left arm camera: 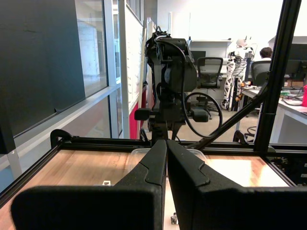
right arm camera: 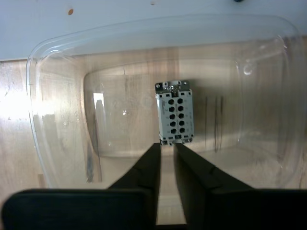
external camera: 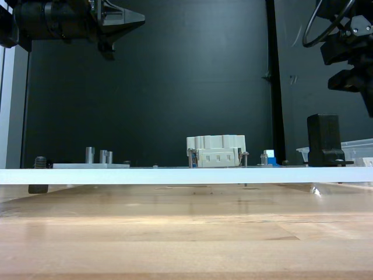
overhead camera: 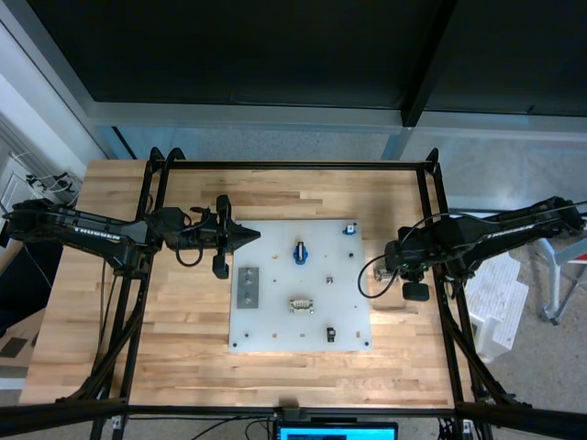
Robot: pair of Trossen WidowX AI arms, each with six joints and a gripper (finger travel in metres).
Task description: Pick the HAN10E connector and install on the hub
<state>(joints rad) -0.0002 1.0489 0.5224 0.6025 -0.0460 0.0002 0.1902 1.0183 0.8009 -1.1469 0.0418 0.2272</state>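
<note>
- While the left gripper hangs above the 10 o'clock edge of the square white board, its black fingers pressed tip to tip on nothing, the picking evidently falls to the right arm.
- Off the board's 3 o'clock edge, the right gripper hovers pointing down into a clear, round-cornered plastic tray on the wooden table. Its fingers stand a narrow slit apart and hold nothing.
- Lying flat and alone on the tray floor is the HAN10E connector, a pale grey-white rectangular block with two rows of dark pin holes. It is clear of the tray walls, pin face up, just past the fingertips.
- That slit looks narrower than the block, so I judge the fingers must spread before they descend. The block's long axis runs in line with the fingers, which suits a pinch across its long sides.
- Toward 6 o'clock of the board's centre sits the hub, a beige-grey rectangular socket housing with metal end flanges. It is fixed there, presumably so the insert can be pressed straight down.
- Around the hub are a blue upright part at 12 o'clock, a plain grey two-hole plate near 10 o'clock and a small black block near 4 o'clock. All are apart from it, leaving room for a loaded gripper.
- As a judgement, the task is at its start, with no grasp made yet.
</note>
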